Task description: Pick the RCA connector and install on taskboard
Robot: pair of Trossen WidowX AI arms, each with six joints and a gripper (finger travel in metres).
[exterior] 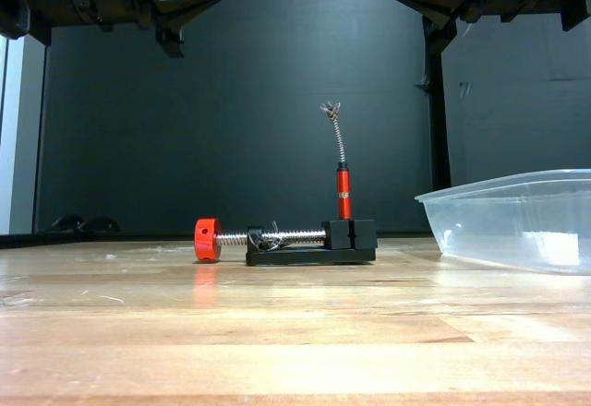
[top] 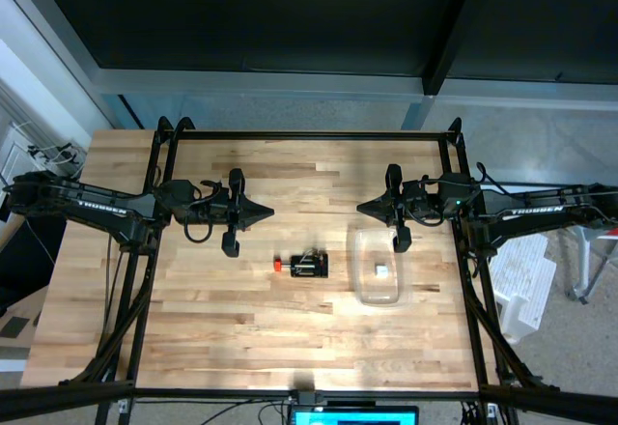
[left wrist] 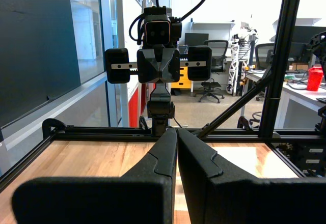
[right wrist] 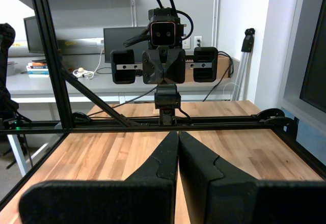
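Your left gripper (top: 268, 212), right gripper (top: 360, 211): jaws clenched, empty, raised over tabletop (top: 241, 328) middle; black block (top: 309, 266) below, between them.

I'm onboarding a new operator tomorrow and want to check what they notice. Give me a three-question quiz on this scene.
1. True or false: the left gripper and right gripper, both raised over the table beyond the taskboard, are shut.
2. Where does the small whitish square lie? A) on the taskboard B) in the clear tray C) between the left gripper's fingers
3. Fill in: the taskboard's red knob points toward the ____ arm's side.
Key: 1 true; 2 B; 3 left.
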